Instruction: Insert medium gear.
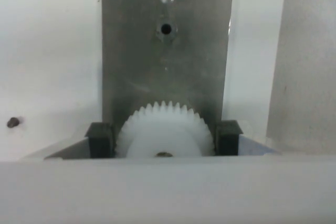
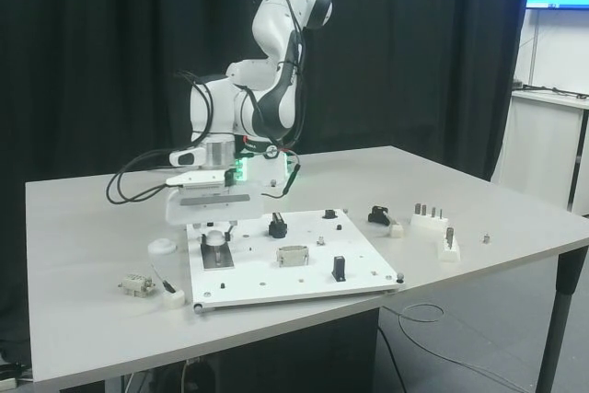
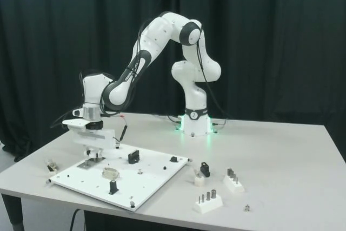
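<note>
the end effector (image 1: 164,139) is clamped on the white medium gear (image 1: 164,129), a black fingertip (image 1: 100,139) on each flank, so the bore faces straight down for seating. it hangs low over the grey metal plate (image 1: 168,51) near one corner of the white board (image 2: 304,273) on the desk (image 2: 83,218); whether the gear already touches the plate is unclear.
</note>
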You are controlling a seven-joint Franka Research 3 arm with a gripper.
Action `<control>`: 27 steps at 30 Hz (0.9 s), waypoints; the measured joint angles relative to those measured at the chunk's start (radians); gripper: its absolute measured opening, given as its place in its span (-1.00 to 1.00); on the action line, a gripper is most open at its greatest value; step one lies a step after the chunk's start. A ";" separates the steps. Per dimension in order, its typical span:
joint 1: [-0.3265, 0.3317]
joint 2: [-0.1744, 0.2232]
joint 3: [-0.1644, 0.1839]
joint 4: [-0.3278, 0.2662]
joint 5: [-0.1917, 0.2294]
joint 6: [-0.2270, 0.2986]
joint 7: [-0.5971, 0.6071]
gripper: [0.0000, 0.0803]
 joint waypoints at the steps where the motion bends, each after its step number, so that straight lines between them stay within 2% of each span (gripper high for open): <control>1: -0.001 0.001 0.002 0.000 0.002 0.000 0.000 -0.01; 13: -0.007 0.019 0.012 0.002 0.020 0.017 -0.016 -0.01; 27: -0.008 0.019 0.013 0.002 0.020 0.015 -0.025 -0.01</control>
